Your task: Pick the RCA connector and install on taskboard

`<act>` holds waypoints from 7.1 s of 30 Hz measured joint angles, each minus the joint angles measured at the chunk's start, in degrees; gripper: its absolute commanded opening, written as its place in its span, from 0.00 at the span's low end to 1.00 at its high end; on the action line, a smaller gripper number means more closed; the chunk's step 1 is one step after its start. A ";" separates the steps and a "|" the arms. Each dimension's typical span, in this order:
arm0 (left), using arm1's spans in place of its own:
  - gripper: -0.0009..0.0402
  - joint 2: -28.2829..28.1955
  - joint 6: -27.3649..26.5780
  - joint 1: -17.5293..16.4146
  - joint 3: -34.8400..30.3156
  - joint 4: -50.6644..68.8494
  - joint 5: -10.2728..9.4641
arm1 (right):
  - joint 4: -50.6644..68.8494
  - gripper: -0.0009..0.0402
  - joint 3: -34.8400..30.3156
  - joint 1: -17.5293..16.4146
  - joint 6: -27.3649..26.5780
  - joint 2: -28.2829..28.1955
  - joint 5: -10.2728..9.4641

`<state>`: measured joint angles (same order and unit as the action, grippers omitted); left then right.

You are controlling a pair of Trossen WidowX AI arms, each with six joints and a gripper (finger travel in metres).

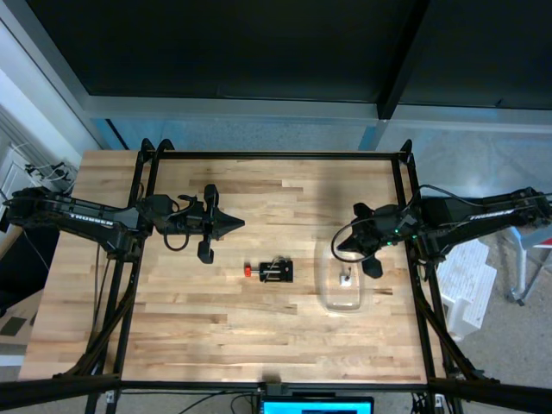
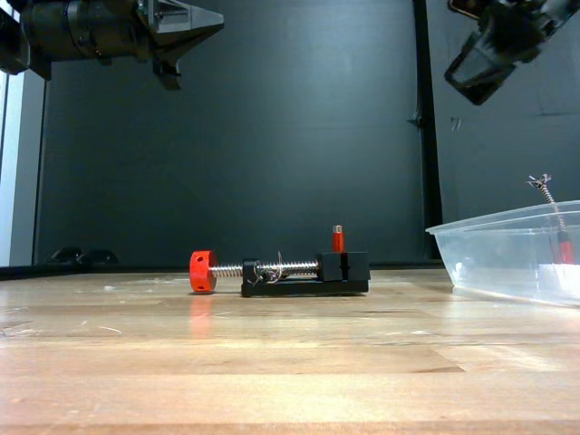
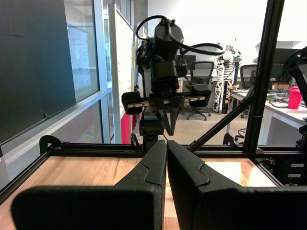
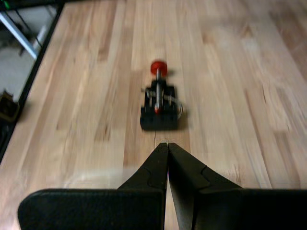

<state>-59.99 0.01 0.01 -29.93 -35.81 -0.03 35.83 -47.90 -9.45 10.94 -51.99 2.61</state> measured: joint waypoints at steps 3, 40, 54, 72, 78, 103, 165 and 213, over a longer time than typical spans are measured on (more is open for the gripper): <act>0.02 0.00 0.00 0.00 -0.02 -0.02 0.00 | 4.66 0.02 -1.55 -2.73 1.16 0.00 1.31; 0.02 0.00 0.00 0.00 0.00 -0.02 0.00 | 24.06 0.31 -3.80 -17.99 18.80 -10.51 8.52; 0.02 0.00 -0.02 0.00 0.00 -0.02 -0.02 | 14.25 0.44 3.48 -18.40 20.33 -12.13 9.84; 0.02 0.00 0.00 0.00 0.00 0.00 -0.02 | 0.37 0.43 10.49 -18.56 19.98 -16.94 10.14; 0.02 0.00 -0.02 0.00 0.00 0.00 -0.02 | -1.01 0.43 10.84 -18.56 18.71 -18.56 10.36; 0.02 0.00 -0.02 0.00 -0.02 -0.02 -0.02 | -6.80 0.31 14.16 -18.34 18.08 -19.65 10.86; 0.02 0.00 -0.02 0.00 -0.02 -0.02 -0.02 | 14.71 0.02 -0.76 -18.14 16.61 -12.24 11.37; 0.02 0.00 0.00 0.00 0.00 0.00 0.00 | 3.56 0.02 -23.87 -5.11 6.01 -42.80 8.72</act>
<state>-59.99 0.01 0.01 -29.93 -35.81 -0.03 39.40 -71.77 -14.57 16.95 -94.78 11.33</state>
